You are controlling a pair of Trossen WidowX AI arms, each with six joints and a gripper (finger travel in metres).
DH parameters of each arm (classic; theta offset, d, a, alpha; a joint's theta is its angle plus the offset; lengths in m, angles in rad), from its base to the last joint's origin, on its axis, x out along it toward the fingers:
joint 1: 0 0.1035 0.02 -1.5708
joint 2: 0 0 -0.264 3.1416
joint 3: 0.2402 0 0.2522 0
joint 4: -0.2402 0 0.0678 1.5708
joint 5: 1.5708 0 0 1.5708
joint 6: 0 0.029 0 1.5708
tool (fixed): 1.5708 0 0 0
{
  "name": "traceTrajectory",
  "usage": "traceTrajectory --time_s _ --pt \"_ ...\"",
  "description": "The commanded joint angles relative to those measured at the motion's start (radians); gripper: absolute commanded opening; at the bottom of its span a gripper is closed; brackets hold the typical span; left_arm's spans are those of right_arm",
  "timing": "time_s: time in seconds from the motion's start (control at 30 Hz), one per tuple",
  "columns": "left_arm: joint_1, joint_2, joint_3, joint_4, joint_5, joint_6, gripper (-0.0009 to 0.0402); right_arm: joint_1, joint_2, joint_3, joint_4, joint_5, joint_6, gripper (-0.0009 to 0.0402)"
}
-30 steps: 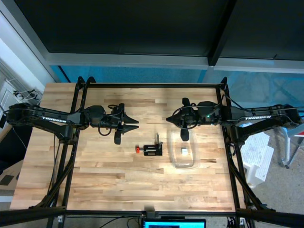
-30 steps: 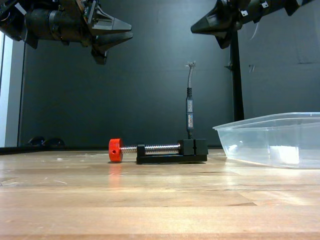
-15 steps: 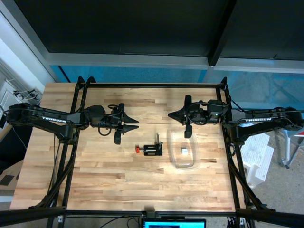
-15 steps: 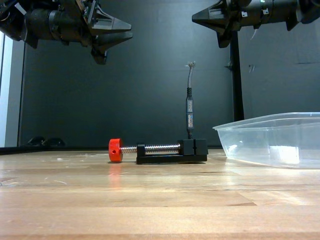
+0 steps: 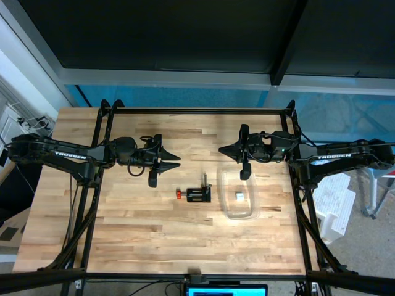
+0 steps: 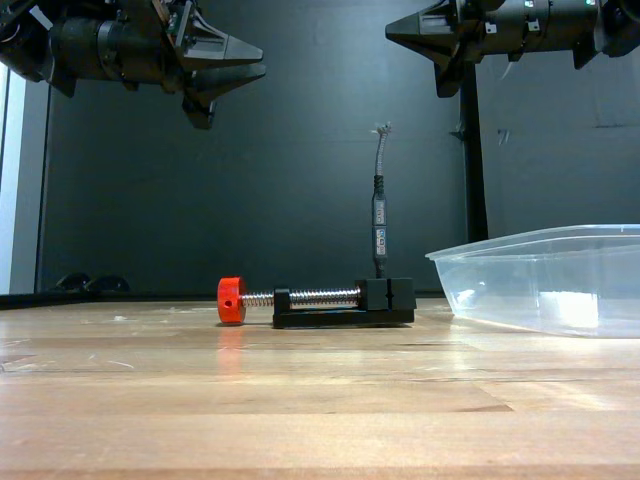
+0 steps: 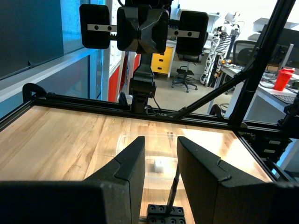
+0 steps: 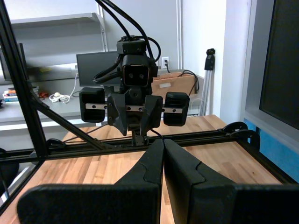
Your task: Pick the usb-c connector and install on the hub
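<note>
The black connector [image 6: 379,225] stands upright on the vise [image 6: 340,300], its red knob [image 6: 231,300] pointing left. Its braided cable [image 6: 380,150] rises straight up and nothing holds it. In the high view the vise [image 5: 197,195] sits mid-table, left of the clear tray [image 5: 221,203]. The white block [image 5: 239,196] lies bare in the tray. My left gripper [image 6: 262,58] hovers high at the left, fingers [image 7: 135,158] a narrow gap apart, nothing between them. High above the tray's left end, my right gripper [image 6: 390,32] points left with its fingers [image 8: 154,158] pressed together, empty.
The tray's [image 6: 540,280] wall rises right of the vise in the low view. A black frame post [image 6: 470,160] stands behind the connector. Frame rails [image 5: 197,111] border the table. A thin grey strip [image 5: 205,179] lies just behind the vise.
The right gripper has risen a little, levelled out and drawn slightly right. The left arm and the connector on the vise have not moved.
</note>
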Motion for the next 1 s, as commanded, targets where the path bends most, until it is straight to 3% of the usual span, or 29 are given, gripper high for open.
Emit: traceTrajectory --time_s 0.03,0.83,1.0 --pt "0.0 0.0 0.0 0.0 0.0 0.0 0.009 0.001 0.001 0.001 0.0 0.001 0.0 0.0" --pt "0.0 0.0 0.0 0.0 0.0 0.0 0.009 0.016 0.001 0.0 -0.003 0.0 0.006 0.0" --pt "0.0 0.0 0.0 0.0 0.0 0.0 0.009 0.032 0.001 0.001 -0.003 -0.026 0.007 0.0"
